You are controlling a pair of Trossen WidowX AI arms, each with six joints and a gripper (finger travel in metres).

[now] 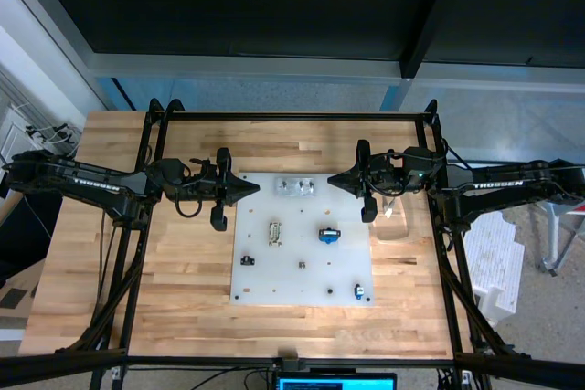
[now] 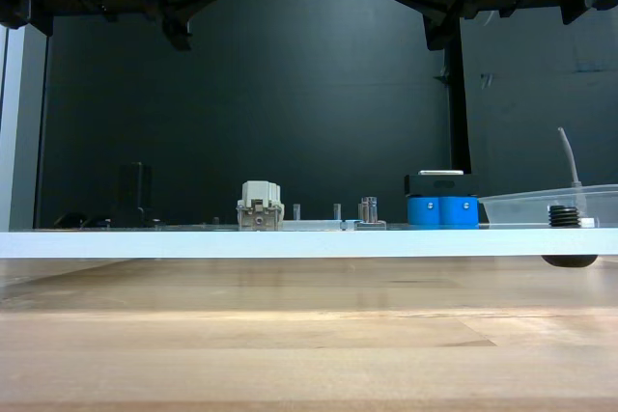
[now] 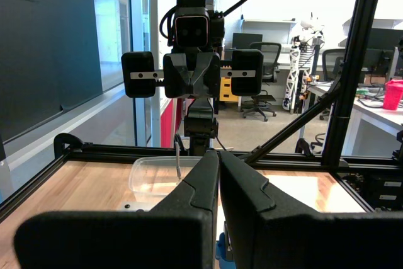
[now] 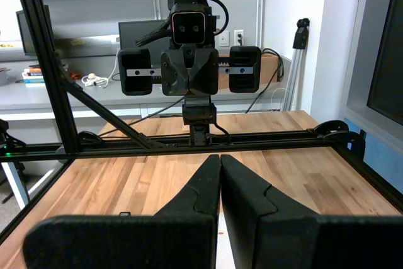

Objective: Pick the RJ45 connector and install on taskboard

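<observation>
wooden table (image 1: pixel 174 308) | taskboard (image 1: pixel 274 285) centre | clear tray (image 1: pixel 395 235) beside its right edge

Taskboard (image 1: pixel 302 258): flat white square, on bench (image 1: pixel 183 280) below left tool (image 1: pixel 254 189) and right tool (image 1: pixel 333 178). RJ45 connector (image 1: pixel 391 211): whitish bit, tray (image 1: pixel 393 236) behind right tool.

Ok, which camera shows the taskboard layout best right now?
High view: the whole taskboard from above, fittings laid out. Low view shows it edge-on; wrist views barely show it. Left gripper and right gripper hang shut above its far edge.

Clear plastic tray (image 1: pixel 394 230) on the wooden table (image 1: pixel 164 299), a lit blue screen (image 1: pixel 336 382) at its near edge
</observation>
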